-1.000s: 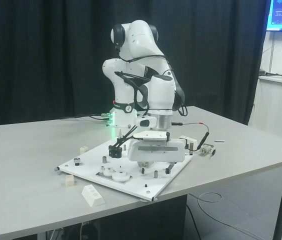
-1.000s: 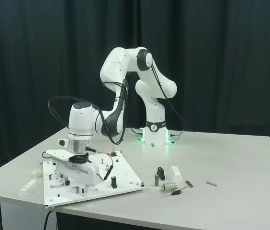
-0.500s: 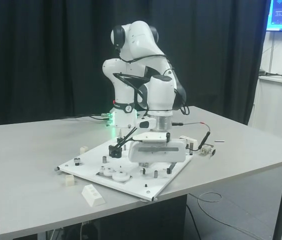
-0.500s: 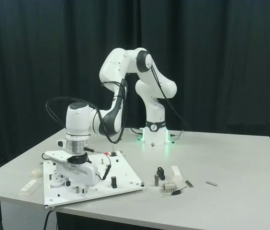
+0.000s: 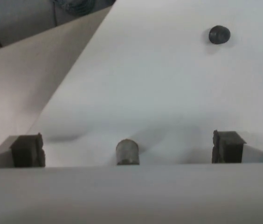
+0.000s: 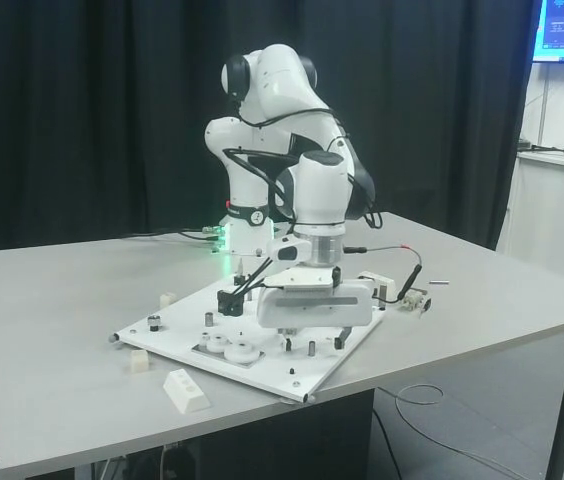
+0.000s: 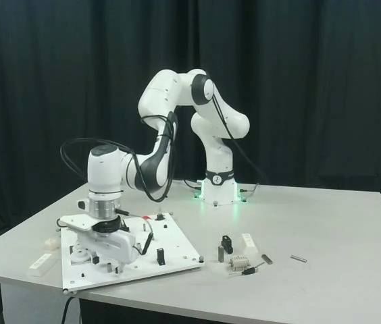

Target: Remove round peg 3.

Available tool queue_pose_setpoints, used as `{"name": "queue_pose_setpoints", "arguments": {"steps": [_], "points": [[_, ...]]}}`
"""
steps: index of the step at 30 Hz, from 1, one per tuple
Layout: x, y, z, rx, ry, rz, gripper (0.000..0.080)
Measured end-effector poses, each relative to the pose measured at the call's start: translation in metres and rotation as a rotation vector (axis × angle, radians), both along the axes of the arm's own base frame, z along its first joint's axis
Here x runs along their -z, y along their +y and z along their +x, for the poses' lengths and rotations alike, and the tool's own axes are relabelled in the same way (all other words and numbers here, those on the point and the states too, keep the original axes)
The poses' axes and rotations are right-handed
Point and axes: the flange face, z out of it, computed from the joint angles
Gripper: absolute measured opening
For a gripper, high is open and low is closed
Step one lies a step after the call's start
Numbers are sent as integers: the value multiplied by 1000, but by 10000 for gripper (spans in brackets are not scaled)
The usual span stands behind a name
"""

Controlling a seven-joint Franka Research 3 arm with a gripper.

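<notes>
A short grey round peg (image 5: 128, 151) stands upright in the white board (image 5: 145, 84). My gripper (image 5: 127, 150) is open, low over the board, and the peg is midway between the two black fingertips (image 5: 26, 150) without touching either. In the first room view the gripper (image 6: 312, 341) hangs over the board's (image 6: 177, 328) near edge with a peg (image 6: 310, 349) under it. The second room view shows the gripper (image 7: 107, 259) low over the board (image 7: 177, 253), and the hand hides most of the fingers.
White gears (image 6: 232, 348) and other small pegs sit on the board. A black dot (image 5: 219, 34) marks the board beyond the peg. White blocks (image 6: 186, 390) lie on the grey table near the board. Loose parts (image 7: 238, 260) and a pin (image 7: 298, 258) lie beside it.
The hand has shifted sideways along the board's near edge, to the left in both room views. The fingers stay open and hold nothing.
</notes>
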Motion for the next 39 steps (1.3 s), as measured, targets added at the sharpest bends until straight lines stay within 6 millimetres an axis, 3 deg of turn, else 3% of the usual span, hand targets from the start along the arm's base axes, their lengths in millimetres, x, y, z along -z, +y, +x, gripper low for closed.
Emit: {"name": "queue_pose_setpoints", "arguments": {"steps": [19,20,23,24,30,31,39], "points": [[2,-5,1,-26,39,5,799],[2,-5,1,-27,41,5,466],[2,-5,0,-28,46,7,466],[2,-5,0,-29,47,7,306],[4,0,1,-31,50,17,306],[4,1,1,-31,50,17,124],[4,1,1,-32,51,17,106]]}}
